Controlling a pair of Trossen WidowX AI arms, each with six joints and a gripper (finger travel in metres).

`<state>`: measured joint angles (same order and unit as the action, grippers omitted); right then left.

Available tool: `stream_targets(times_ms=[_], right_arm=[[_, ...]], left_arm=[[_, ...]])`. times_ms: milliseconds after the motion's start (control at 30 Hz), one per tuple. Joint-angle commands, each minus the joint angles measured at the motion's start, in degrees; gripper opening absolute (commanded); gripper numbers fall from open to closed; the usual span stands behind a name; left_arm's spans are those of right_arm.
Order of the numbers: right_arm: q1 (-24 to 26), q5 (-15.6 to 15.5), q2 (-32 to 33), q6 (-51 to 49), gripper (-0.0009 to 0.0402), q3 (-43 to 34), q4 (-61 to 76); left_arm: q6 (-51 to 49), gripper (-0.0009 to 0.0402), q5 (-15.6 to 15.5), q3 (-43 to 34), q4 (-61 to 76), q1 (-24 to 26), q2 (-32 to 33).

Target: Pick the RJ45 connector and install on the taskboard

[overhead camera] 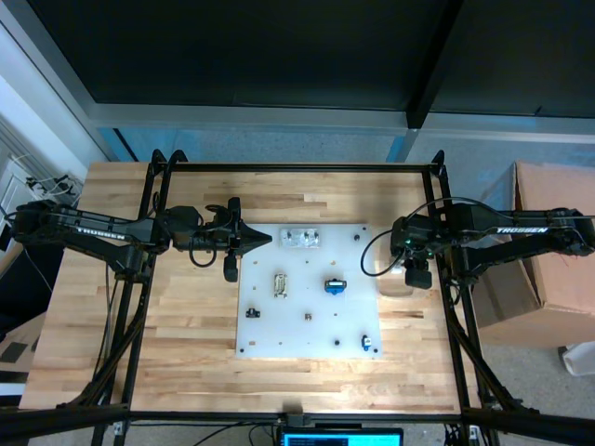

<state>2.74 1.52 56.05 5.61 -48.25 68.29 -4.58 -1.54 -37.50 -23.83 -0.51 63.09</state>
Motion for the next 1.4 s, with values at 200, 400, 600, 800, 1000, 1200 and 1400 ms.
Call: stream_targets(times_ms=[200, 400, 600, 800, 1000, 1200, 1400], right_arm=[[0.00, 0.02, 0.00, 0.02, 0.0136, 3.61, -2.89], [0.00, 0.02, 0.11, 0.28, 0.0136, 6.08, -5.62], [0.00, 0.31, 2.49, 0.31, 0.0136, 6.01, -5.62], [0.00, 0.31, 7.19, 0.28, 0.0136, 6.01, -5.64], [0.00, 0.26, 12.13, 0.13, 0.0133, 6.01, -6.08], [0.00, 0.17, 15.12, 0.11, 0.0133, 6.01, -7.30], [0.00, 0.24, 16.50, 0.33, 0.0123, 6.01, -7.82]], left_arm=[[0.00, 0.0001, 0.00, 0.00, -0.02, -0.02, 0.00], [0.00, 0.0001, 0.00, 0.00, -0.02, 0.00, 0.00], [0.00, 0.0001, 0.00, 0.00, -0.02, 0.00, 0.00], [0.00, 0.0001, 0.00, 0.00, -0.02, -0.02, 0.00], [0.00, 0.0001, 0.00, 0.00, -0.02, 0.00, 0.00], [0.00, 0.0001, 0.00, 0.00, -0.02, -0.02, 0.00], [0.00, 0.0001, 0.00, 0.00, -0.02, 0.00, 0.00]])
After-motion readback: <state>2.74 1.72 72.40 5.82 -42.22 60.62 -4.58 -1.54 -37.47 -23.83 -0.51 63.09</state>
